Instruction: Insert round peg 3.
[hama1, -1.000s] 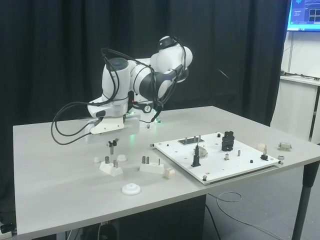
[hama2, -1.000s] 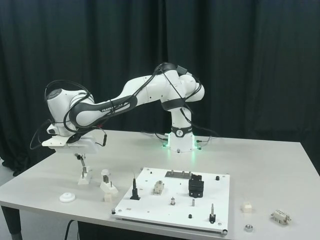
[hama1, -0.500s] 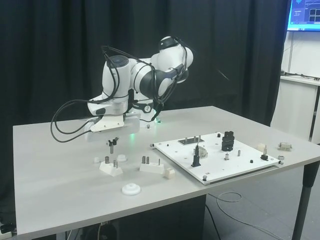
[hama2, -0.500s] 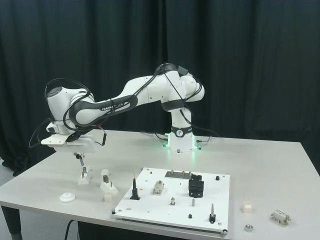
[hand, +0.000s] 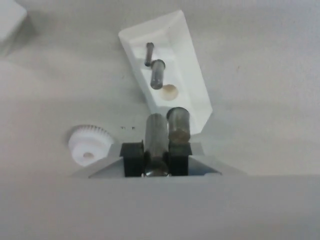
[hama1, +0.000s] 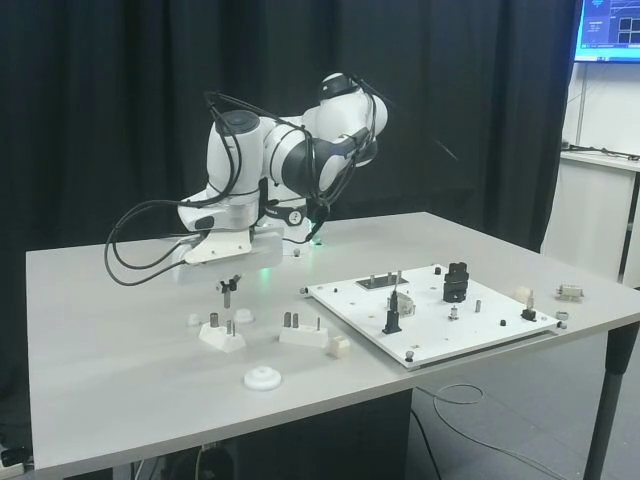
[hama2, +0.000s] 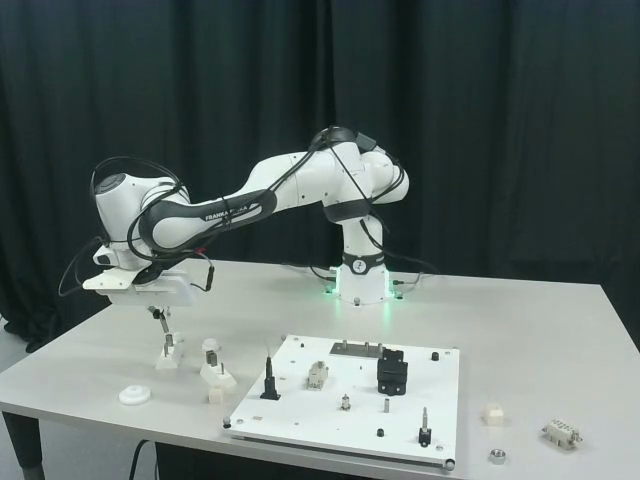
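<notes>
The white arm (hama2: 250, 200) reaches out low over the grey tabletop (hama1: 120, 340), with the jaws held above a small white peg holder (hand: 170, 65).

**Jaws.** In the wrist view the two black fingers (hand: 132, 156) are closed against a grey round peg (hand: 156, 135), which projects downward past the fingertips. In both room views the peg (hama1: 228, 292) hangs clear of the holder (hama1: 221, 335) and does not touch it.

**Peg holder.** The holder lies directly below and slightly ahead of the jaws. In the wrist view it carries:
- a thin pin (hand: 149, 53) at the end farthest from the jaws;
- a thicker short peg (hand: 157, 74) next to that pin;
- an open round hole (hand: 169, 90) just beyond the peg;
- a wide peg (hand: 178, 125) at the end nearest the jaws, just beside the held peg.

**Surrounding items.**
- A white gear (hand: 90, 144) lies flat on the tabletop beside the jaws, apart from the holder.
- A second white holder (hama1: 304, 331) with upright pins stands near the first.
- The white assembly board (hama2: 350, 400) with its black fixtures (hama2: 392, 372) lies well apart from the jaws, further along the tabletop.
- A green light shows at the arm base (hama2: 362, 285).
</notes>
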